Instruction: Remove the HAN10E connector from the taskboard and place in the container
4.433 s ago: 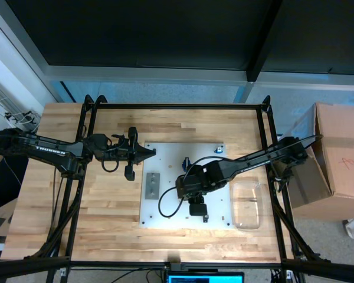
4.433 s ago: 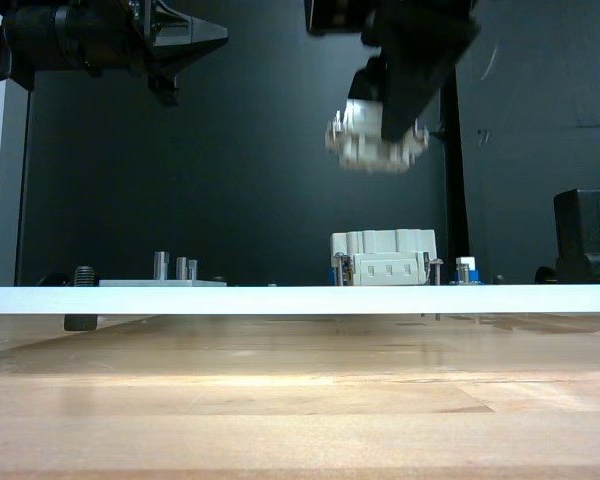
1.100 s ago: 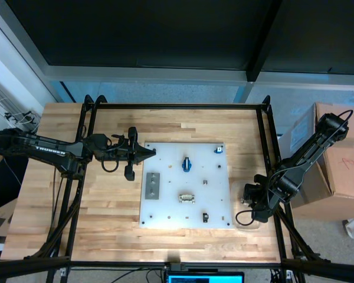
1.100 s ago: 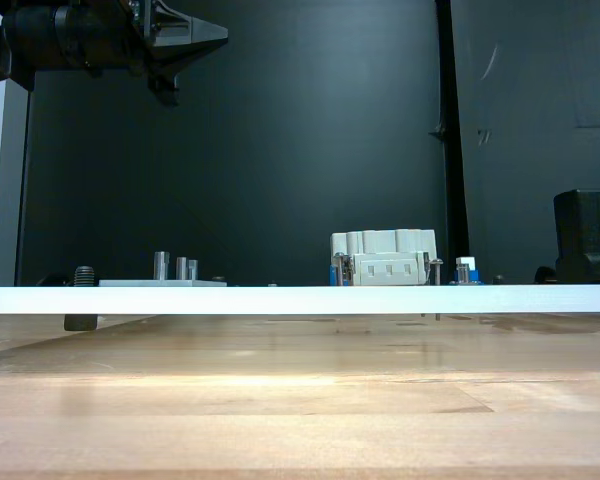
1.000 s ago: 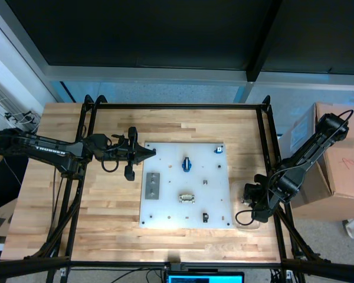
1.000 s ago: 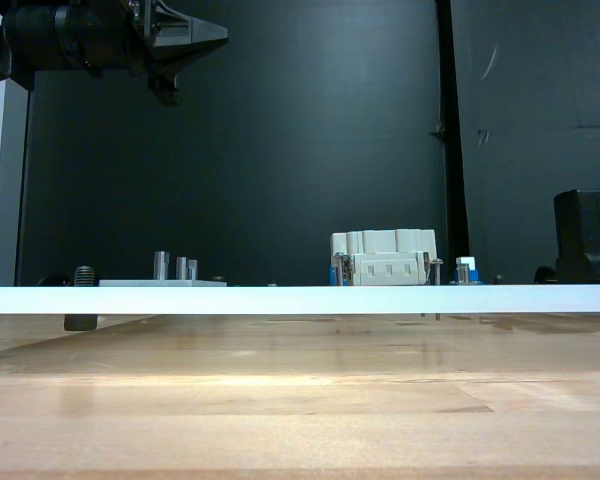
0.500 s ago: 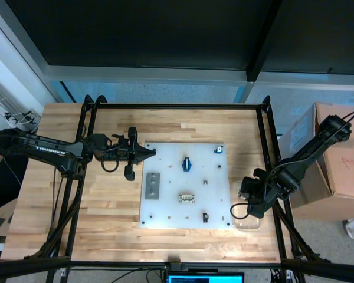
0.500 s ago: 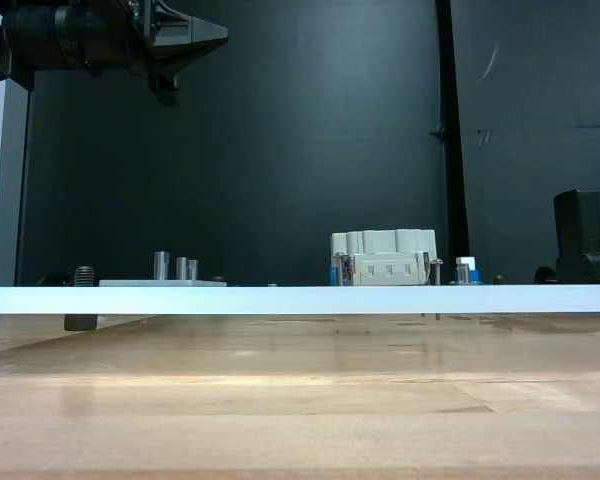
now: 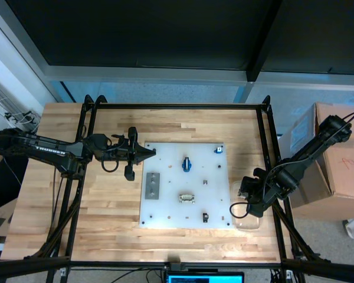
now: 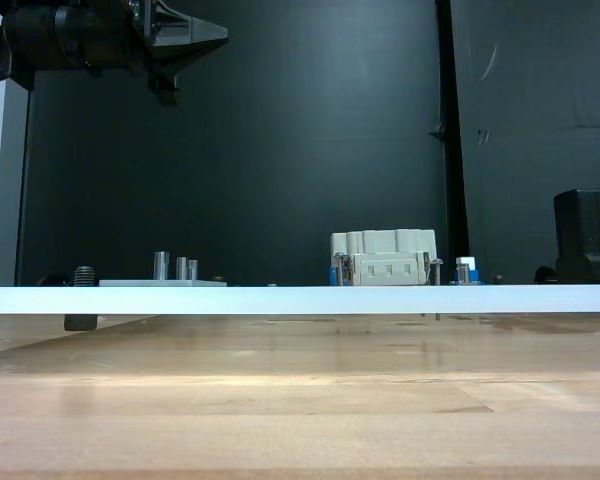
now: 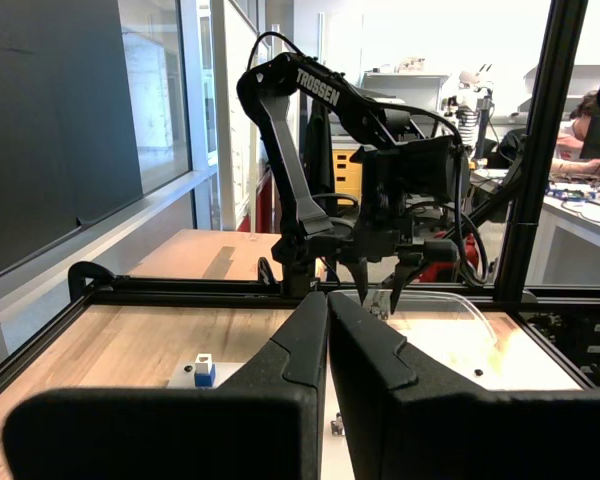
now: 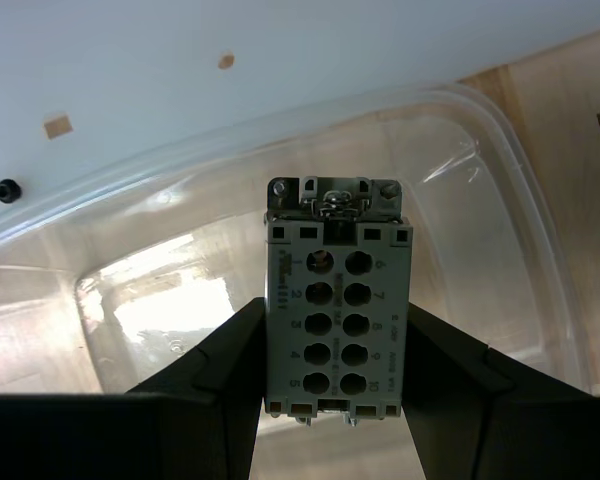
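The HAN10E connector (image 12: 337, 320), a grey block with two rows of numbered holes, sits upright between my right gripper's fingers (image 12: 230, 350), which press on its two sides. My right gripper (image 9: 246, 199) hangs over the clear plastic container (image 9: 248, 223) at the right of the white taskboard (image 9: 165, 200). The container's wall (image 12: 500, 160) shows behind the connector. The connector's grey mating base (image 10: 383, 258) stays on the board (image 9: 187, 198). My left gripper (image 9: 146, 152) hovers shut and empty at the board's far left corner, high in the low view (image 10: 195, 35).
On the board stand a blue part (image 9: 186, 163), a grey metal block (image 9: 152, 184) and a small black part (image 9: 205, 217). A cardboard box (image 9: 336, 159) sits off the table's right edge. A black frame runs round the table.
My right gripper carried the connector from above the board over to the container, then shifted a little away and left above it. The left arm has not moved.
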Robot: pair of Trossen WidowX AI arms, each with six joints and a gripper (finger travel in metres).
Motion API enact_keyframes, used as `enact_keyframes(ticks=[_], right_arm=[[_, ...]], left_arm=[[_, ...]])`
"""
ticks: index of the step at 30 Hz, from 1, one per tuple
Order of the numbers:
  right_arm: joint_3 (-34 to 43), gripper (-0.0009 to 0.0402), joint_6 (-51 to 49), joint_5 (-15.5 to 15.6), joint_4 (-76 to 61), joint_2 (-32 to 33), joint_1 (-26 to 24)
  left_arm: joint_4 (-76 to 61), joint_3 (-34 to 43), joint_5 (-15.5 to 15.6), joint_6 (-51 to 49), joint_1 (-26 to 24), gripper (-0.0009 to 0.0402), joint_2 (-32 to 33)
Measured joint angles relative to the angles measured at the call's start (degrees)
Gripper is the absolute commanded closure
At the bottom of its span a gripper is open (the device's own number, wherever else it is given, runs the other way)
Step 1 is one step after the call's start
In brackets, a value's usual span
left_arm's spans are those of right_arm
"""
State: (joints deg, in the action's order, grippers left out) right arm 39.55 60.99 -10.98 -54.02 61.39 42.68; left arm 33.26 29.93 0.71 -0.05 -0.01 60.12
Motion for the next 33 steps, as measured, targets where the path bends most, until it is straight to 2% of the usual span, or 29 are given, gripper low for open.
enact_keyframes(ticks=[28,33], right_arm=[[-9.3,0.03,0.0,0.0,8.1,0.0,1.4],[-10.6,0.0271,0.0,0.1,9.2,0.0,1.5]], left_arm=[[0.0,0.0,0.0,0.0,0.0,0.0393,0.0],[0.0,0.0,0.0,0.0,0.0,0.0393,0.0]])
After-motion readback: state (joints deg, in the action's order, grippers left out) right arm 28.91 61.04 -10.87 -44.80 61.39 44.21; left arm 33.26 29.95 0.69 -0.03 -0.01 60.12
